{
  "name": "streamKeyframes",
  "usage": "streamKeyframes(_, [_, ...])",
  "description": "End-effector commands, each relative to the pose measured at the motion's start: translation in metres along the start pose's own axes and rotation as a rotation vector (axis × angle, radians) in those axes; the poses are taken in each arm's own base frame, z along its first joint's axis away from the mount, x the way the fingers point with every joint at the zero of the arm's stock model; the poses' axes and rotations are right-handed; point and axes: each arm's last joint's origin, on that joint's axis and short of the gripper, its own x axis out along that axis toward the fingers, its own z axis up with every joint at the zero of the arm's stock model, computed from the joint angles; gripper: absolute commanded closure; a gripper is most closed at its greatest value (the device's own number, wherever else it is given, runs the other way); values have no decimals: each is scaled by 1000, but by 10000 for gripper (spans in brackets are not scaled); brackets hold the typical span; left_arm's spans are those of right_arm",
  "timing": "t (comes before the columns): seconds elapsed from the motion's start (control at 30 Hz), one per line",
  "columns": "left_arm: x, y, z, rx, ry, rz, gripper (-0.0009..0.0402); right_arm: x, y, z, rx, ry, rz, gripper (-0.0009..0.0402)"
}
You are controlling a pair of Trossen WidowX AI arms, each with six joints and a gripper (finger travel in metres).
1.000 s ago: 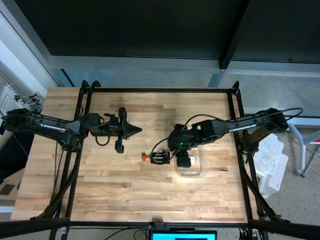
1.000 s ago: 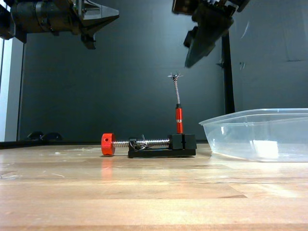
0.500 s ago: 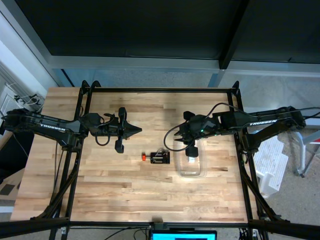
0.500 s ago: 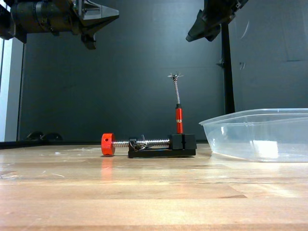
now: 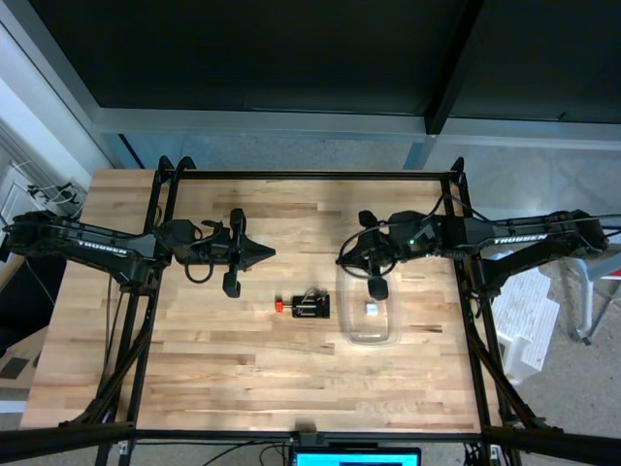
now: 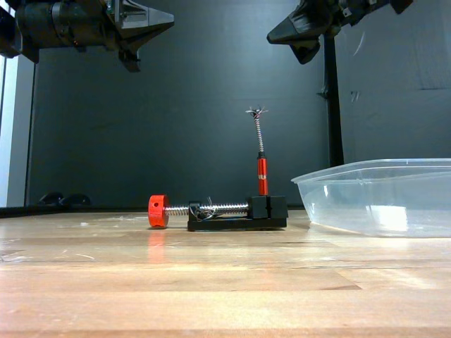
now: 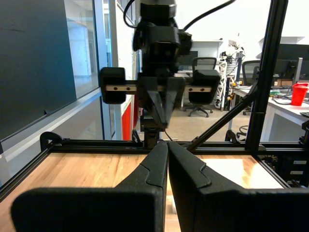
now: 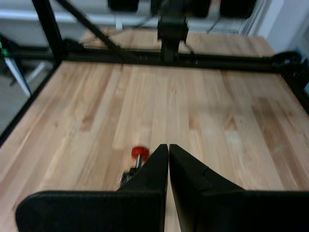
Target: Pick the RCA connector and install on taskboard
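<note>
The taskboard (image 5: 312, 307) is a small black block lying mid-table, with a red stub (image 5: 278, 306) at its left end. In the low view the RCA connector (image 6: 261, 176), red with a metal spring above it, stands upright in the right end of the taskboard (image 6: 236, 215). My right gripper (image 5: 342, 260) hangs shut and empty, high above the table and behind the board. In its wrist view the shut right gripper (image 8: 168, 146) points toward the red stub (image 8: 140, 152). My left gripper (image 5: 268, 254) is parked to the left, shut on nothing.
A clear plastic tray (image 5: 396, 313) sits just right of the taskboard, with a small white piece (image 5: 370, 309) inside. In the low view the tray (image 6: 394, 204) fills the right side. A black frame runs around the table's edges.
My right gripper has risen and pulled back from over the taskboard and tray, and now points level to the left. The connector stays upright in the block. The left arm has not moved.
</note>
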Motion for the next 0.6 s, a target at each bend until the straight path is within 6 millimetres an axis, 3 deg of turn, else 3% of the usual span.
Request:
streamKeyframes(0.03, [0,0,0,0,0,0,393,-1,-2,-2,2,-53,-7,394])
streamKeyframes(0.6, [0,0,0,0,1,0,393,-14,-5,-22,2,-288,-58,393])
